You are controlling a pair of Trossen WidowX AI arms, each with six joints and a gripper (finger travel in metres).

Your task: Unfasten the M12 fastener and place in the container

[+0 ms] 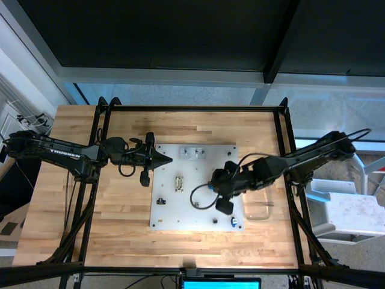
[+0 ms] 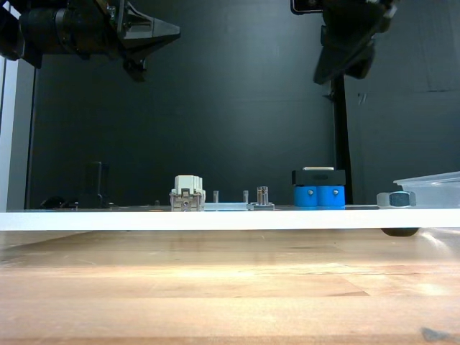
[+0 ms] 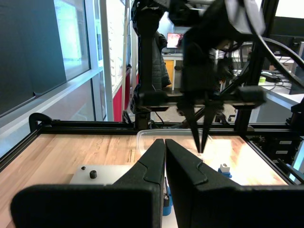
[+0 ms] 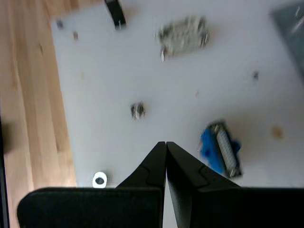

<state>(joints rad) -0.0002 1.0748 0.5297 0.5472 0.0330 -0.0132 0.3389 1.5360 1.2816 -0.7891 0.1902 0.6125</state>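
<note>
Right wrist view: right gripper clenched, empty, above the white board; left gripper likewise, over its left edge.

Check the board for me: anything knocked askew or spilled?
Nothing stands out: the left pincer hangs shut over the board's left edge, the right pincer shut above its near right part; the tray sits level.

Left end effector over board's left edge, right end effector over board's right.
</note>
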